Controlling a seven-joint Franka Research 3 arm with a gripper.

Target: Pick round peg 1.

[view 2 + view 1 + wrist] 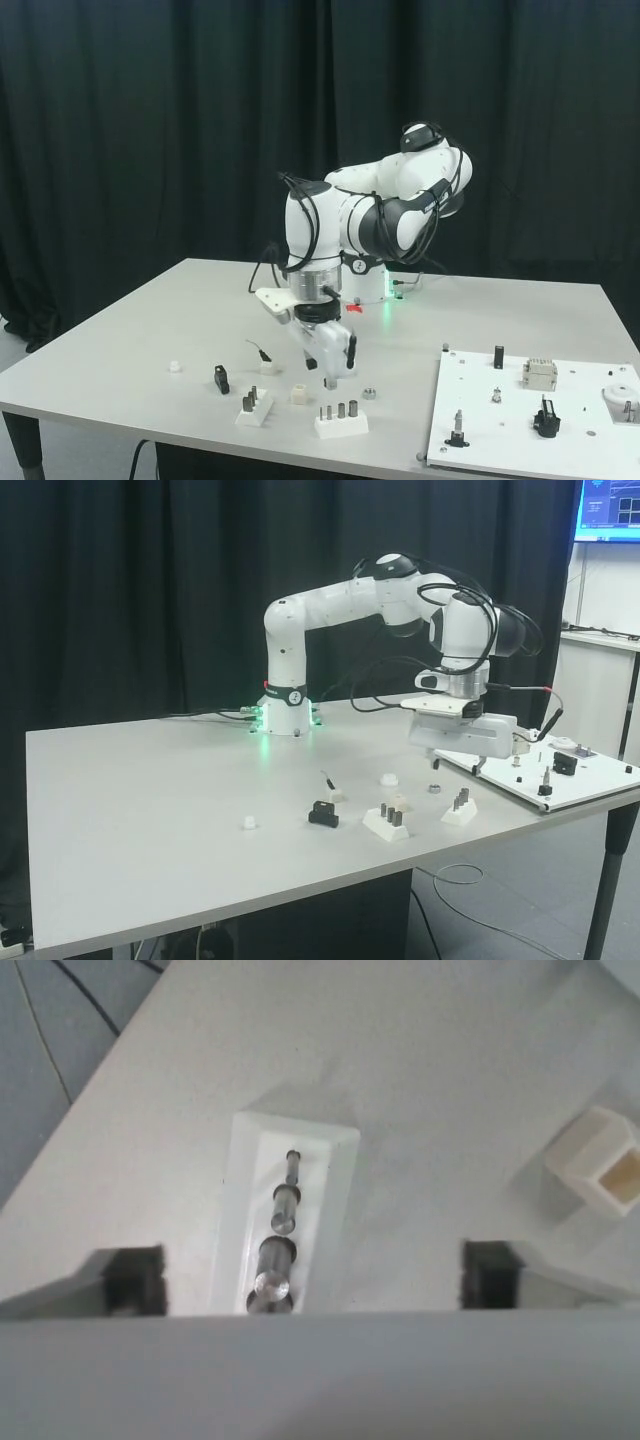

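Observation:
A white holder (pixel 240 1210) carries three upright round metal pegs in a row: a thick one (pixel 272 1282), a middle one (pixel 285 1210) and a thin one (pixel 293 1165). I cannot tell which of them is peg 1. My gripper (pixel 310 1278) hangs open above this holder, well clear of the pegs, with nothing between its black fingertips (pixel 130 1280). The holder lies between the fingers, a little nearer one of them. In the room views the gripper (pixel 435 761) (pixel 330 378) hovers over the holder (pixel 460 813) (pixel 340 424) near the table's front edge.
A second holder with pegs (pixel 387 822) (pixel 253 410) stands beside it. A small white block (pixel 600 1165) (pixel 299 394), a nut (pixel 368 393), a black part (pixel 220 378) and a wired piece (pixel 330 785) lie nearby. A white board with fixtures (pixel 585 780) (pixel 500 425) sits at the right.

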